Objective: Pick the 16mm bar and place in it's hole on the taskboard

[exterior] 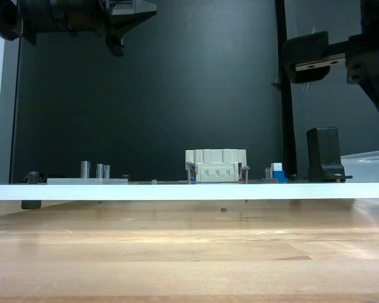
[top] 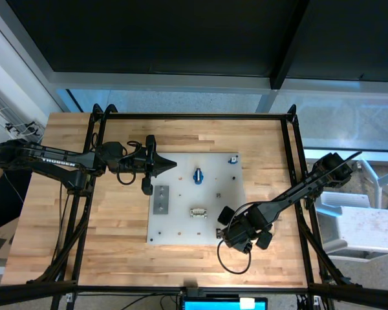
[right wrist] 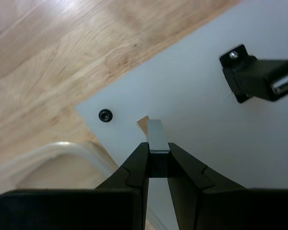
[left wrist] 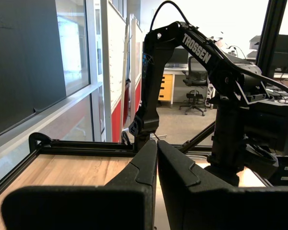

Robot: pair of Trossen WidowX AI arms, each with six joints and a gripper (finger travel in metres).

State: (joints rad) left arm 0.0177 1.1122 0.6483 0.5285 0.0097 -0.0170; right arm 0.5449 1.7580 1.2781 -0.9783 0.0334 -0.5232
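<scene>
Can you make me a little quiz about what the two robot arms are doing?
1. Which one holds the 16mm bar: the left gripper or the right gripper?
2. True or false: the bar sits in its hole in the taskboard.
3. The left gripper, raised above the board's left side, is: A open, B shut on the bar, C shut and empty.
Key: 1 the right gripper. 2 false, it is held above the board near a corner. 3 C.
</scene>
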